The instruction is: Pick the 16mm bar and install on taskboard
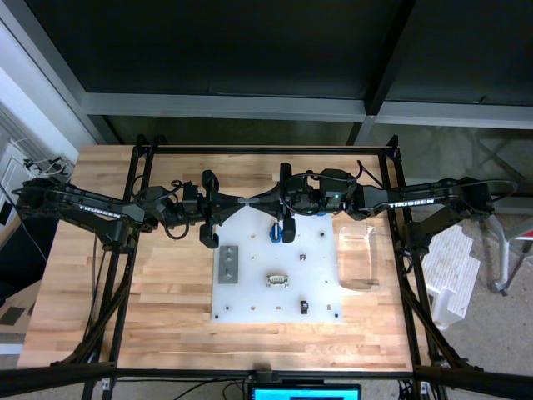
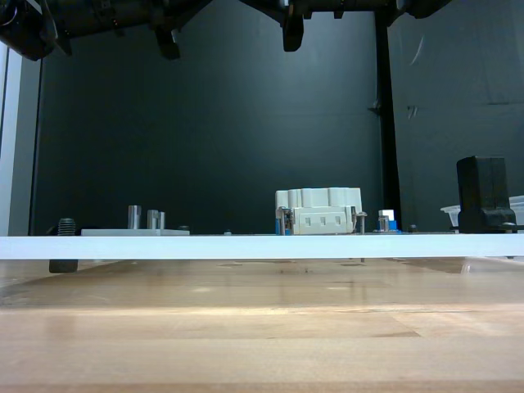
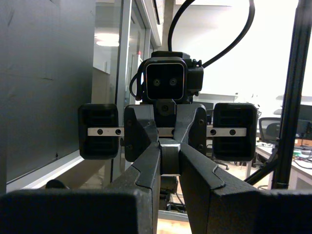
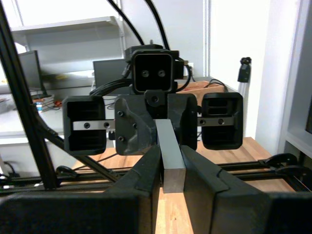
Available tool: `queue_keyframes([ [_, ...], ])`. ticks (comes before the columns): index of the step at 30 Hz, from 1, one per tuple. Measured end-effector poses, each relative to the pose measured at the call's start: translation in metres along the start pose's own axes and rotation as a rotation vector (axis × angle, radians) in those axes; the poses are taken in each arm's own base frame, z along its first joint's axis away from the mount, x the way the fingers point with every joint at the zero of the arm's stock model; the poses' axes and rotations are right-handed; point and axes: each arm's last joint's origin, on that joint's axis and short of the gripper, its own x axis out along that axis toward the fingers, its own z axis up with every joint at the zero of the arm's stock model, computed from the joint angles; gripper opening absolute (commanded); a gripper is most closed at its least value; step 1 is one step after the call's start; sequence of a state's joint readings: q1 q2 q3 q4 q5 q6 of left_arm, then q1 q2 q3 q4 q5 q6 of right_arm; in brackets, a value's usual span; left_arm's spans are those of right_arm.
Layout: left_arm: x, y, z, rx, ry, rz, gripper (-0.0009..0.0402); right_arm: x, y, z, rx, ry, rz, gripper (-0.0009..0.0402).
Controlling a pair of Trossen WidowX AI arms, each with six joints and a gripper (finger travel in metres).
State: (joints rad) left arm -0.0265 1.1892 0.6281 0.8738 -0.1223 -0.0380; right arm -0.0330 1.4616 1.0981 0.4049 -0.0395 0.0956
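Note:
The 16mm bar [image 1: 251, 202] is a short grey metal bar held level in the air above the far edge of the white taskboard [image 1: 250, 304], clear of any seat. My left gripper [image 1: 241, 202] is shut on its left end and my right gripper [image 1: 261, 202] on its right end, tip to tip. The left wrist view shows the bar's end [image 3: 169, 155] pinched between the left fingers [image 3: 146, 170], with the right gripper behind it. Between the right fingers [image 4: 146, 175], the right wrist view shows the bar [image 4: 170, 156] running towards the left gripper.
On the board stand a grey block with pegs [image 1: 227, 267], a beige connector [image 1: 277, 281], a blue part [image 1: 273, 233] and a small black part [image 1: 305, 307]. A clear bin [image 1: 356, 254] sits to the right of the board. Black frame rails run along both table sides.

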Motion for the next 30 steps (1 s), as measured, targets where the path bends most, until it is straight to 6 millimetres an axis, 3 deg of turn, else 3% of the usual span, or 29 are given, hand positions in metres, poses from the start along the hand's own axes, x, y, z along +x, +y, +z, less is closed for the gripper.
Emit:
queue_keyframes([
  [6,0.000,0.000,0.000,0.000,0.000,0.000,0.0014,0.000,0.000,0.000,0.000,-0.001,-0.002,0.0005],
  [20,-0.001,0.000,-0.002,-0.040,0.034,-0.003,0.0163,-0.002,0.000,0.002,0.000,0.006,-0.018,0.0000],
  [30,-0.005,0.000,-0.005,-0.069,0.112,0.004,0.0186,-0.021,0.001,0.006,-0.030,0.133,-0.027,0.0000],
])
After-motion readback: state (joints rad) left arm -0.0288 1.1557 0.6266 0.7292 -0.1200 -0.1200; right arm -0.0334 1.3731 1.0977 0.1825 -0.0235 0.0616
